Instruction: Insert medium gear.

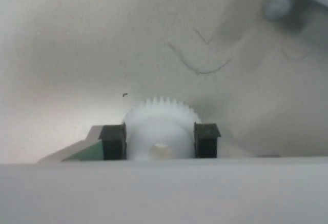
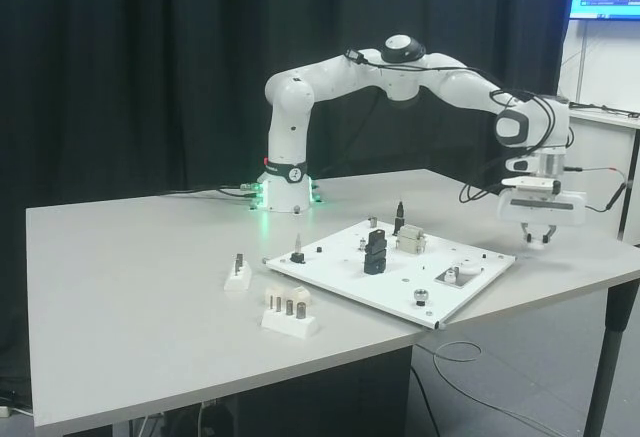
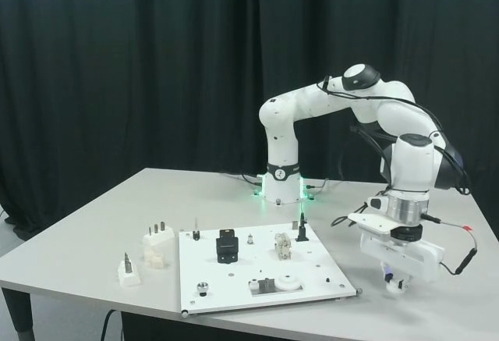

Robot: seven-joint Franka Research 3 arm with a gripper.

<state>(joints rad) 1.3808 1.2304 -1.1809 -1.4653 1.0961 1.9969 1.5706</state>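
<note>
The gripper (image 1: 161,141) is closed on a white gear (image 1: 161,126), one black fingertip (image 1: 114,141) pressed against each side of it, so the toothed rim sticks out between them and the hole in the middle stays free. That looks like a sensible hold for the job: gripped across its width, the gear could be lowered flat onto a peg without the fingers getting in the way.

The arm (image 2: 400,72) is stretched out, and the gripper hangs over the bare grey table (image 2: 130,257), off the edge of the white board (image 2: 350,272) rather than above it. My guess is that the gear is being carried toward the board, so the insertion itself has not begun. A white round part (image 3: 288,282) sits near the board's front edge, with short pegs and small fittings spread over the rest.

Only the wrist view shows the gear properly, teeth and bore and the fingertips clamping it. From the two room views you see just a small white lump under the gripper (image 3: 394,280), but they show what the wrist view cannot: where the gripper is relative to the board, and the small white blocks (image 2: 289,309) holding loose pins on the table, just off the board's other side.
</note>
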